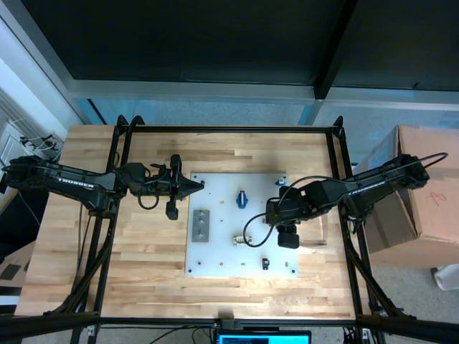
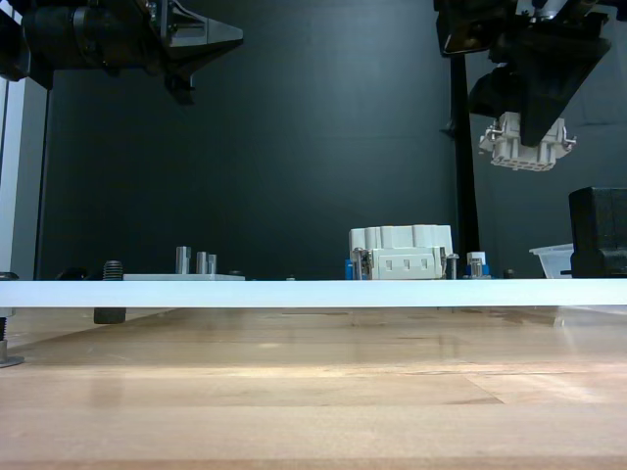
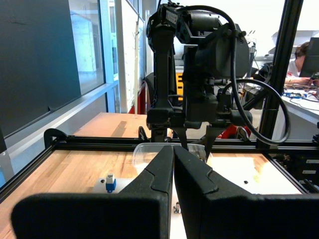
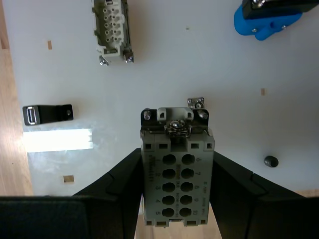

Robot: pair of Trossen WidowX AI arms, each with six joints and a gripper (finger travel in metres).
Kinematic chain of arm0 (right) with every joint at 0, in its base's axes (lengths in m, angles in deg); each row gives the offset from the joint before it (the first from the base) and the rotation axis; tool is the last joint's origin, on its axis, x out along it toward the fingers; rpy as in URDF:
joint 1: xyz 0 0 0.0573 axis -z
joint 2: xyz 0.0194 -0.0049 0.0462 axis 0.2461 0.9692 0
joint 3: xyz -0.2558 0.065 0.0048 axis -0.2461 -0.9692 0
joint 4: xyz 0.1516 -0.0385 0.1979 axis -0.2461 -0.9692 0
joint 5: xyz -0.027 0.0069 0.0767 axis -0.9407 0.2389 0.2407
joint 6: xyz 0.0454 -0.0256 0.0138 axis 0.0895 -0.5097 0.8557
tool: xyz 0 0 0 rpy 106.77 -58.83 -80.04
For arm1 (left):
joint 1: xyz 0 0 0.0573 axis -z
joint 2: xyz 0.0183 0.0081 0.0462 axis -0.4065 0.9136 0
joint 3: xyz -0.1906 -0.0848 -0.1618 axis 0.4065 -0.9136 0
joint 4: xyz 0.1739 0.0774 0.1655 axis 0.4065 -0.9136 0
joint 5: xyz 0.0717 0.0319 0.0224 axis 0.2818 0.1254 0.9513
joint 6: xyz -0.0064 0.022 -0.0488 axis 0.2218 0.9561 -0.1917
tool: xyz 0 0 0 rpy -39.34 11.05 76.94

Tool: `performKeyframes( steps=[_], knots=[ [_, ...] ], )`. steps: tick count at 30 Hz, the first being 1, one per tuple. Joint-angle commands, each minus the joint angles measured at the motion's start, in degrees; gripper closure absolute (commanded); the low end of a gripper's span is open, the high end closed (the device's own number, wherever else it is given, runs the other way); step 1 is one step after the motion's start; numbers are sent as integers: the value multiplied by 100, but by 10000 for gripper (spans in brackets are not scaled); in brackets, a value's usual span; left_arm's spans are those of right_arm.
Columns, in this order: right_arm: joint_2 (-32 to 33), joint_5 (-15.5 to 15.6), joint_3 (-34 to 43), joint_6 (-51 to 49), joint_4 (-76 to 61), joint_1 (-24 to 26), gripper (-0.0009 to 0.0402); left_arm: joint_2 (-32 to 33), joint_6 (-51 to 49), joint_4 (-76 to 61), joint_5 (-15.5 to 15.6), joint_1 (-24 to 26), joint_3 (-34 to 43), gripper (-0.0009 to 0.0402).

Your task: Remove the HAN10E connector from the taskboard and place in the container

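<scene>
your right tool (image 2: pixel 532 125) is clenched on the han10e connector (image 4: pixel 177 174), which hangs in the air well above the taskboard (image 1: pixel 215 258), clear of its mating housing (image 2: pixel 402 253) seated on the taskboard. the likeliest slip, by my reading: the fingers pinch only the connector's two long sides, so a quick swing toward the clear container (image 2: pixel 554 258), just beside the taskboard's right edge, could let it pivot or drop back onto the taskboard. let go too soon and it may strike the container's rim. come in too low and the tool may shove that light tub along the bench (image 1: pixel 143 287). your left tool (image 3: pixel 173 159) hovers high above the taskboard's left edge, fingers pressed together on nothing. counted: two arms, two tools, one held connector, one housing, one container, and on the taskboard one blue part (image 1: pixel 242 198), one black port block (image 4: pixel 47 113) and one grey block (image 1: pixel 201 226) carrying three posts.
</scene>
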Motion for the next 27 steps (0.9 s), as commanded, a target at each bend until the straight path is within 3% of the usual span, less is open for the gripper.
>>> performKeyframes(
  steps=[1,14,27],
  knots=[
    [-160,-4,-127,-20,17,-2,391,0,2,2,0,0,2,393],
    [-822,-7,-807,2,79,-2,391,0,2,2,-2,-2,2,393],
    [-1075,-7,-868,-20,90,-2,391,0,2,2,-2,-2,2,393]
  ],
)
